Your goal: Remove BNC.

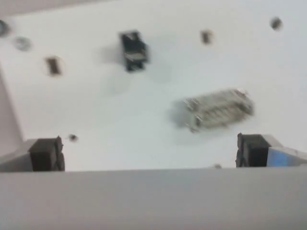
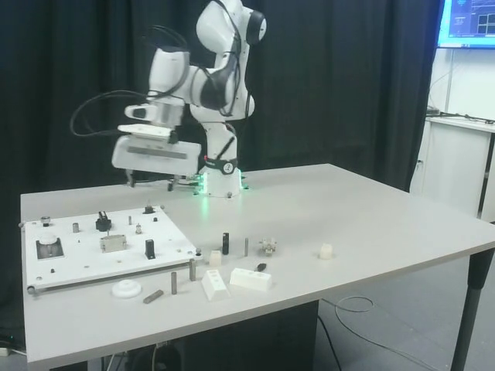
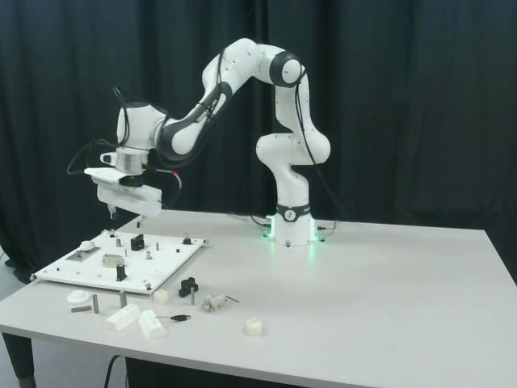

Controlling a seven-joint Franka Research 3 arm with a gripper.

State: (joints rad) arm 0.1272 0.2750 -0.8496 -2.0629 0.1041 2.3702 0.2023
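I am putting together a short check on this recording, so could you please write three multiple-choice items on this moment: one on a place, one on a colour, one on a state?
1. Where is the gripper?
A. Above the white board
B. Over the far table end
C. Beside the arm's base

2. What colour is the board?
A. Black
B. Green
C. White

3. How is the gripper?
A. Shut on a connector
B. Open, holding nothing
C. Shut, empty

Answers:
1 A: both room views show it hanging over the board, clear of it.
2 C: the board is white against the grey table.
3 B: the wrist view shows the fingertips far apart with only the board between them.
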